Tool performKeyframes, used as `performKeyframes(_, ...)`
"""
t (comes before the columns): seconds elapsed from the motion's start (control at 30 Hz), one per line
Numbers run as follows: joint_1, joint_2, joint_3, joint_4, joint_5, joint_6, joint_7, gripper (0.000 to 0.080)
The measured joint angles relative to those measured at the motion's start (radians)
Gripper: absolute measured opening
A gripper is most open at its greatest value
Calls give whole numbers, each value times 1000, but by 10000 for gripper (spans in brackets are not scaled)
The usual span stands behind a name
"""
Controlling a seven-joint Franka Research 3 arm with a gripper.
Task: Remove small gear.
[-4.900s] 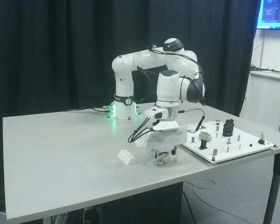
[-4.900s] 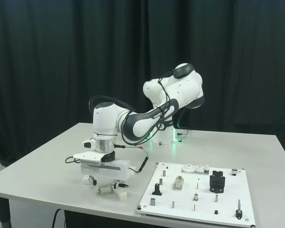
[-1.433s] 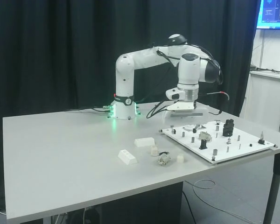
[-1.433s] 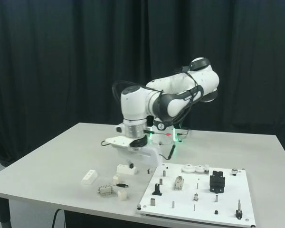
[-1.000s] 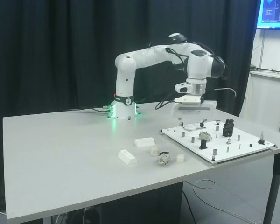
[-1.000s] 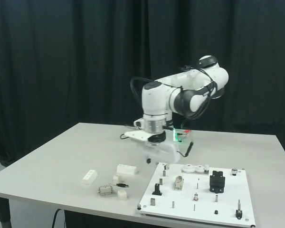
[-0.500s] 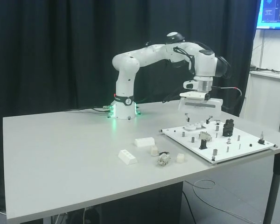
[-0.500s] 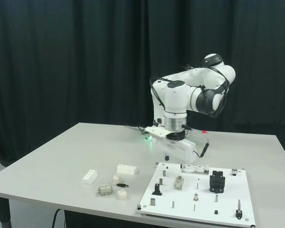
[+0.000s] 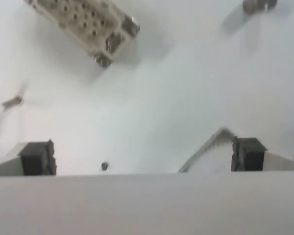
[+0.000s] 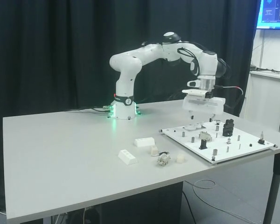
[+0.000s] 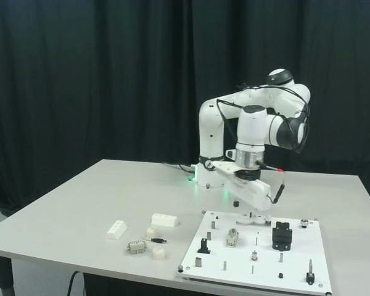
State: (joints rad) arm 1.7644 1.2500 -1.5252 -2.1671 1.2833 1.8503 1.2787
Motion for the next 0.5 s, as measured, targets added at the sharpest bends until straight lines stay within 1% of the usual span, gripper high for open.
performKeyframes(0.23, 61, -5, 5, -23, 0, 22, 119, 800)
performKeyframes(0.5, 102, -15, 21, -32, 1, 37, 228, 800)
